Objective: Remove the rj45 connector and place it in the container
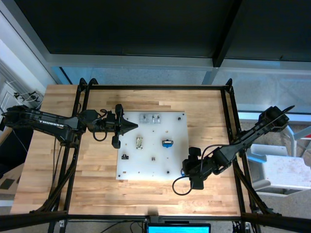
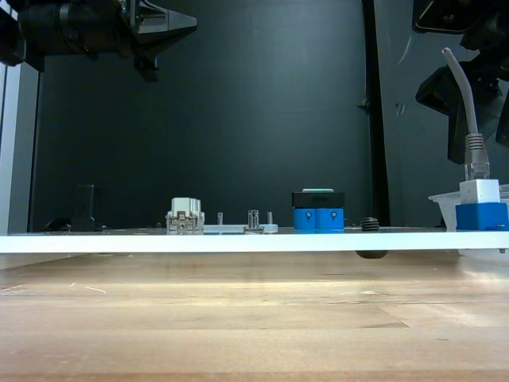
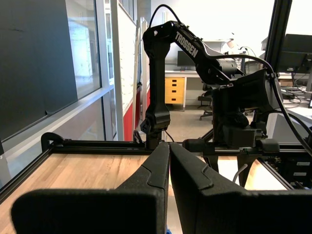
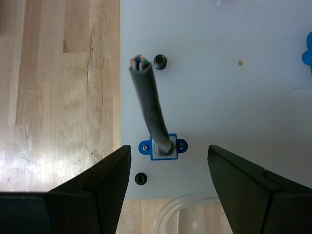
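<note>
1. High view: above the bench's (image 1: 73, 184) near edge, facing down and away. It is far enough back to hold the whole white board (image 1: 146, 165).
2. Low view: bench-top height at the near edge, level. Board close, seen edge-on.
3. Left wrist view: sights along the left pincer (image 3: 169, 148), high over the board's left side, level toward the right arm (image 3: 158, 73).
4. Right wrist view: straight down past the right pincer (image 4: 168, 147), close over the board's near right corner. The rj45 connector (image 4: 157, 152) there also shows in the low view.

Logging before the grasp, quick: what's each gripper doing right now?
Left gripper: shut, holding nothing, above the white board's left edge.
Right gripper: open, poised over the rj45 connector, holding nothing.
</note>
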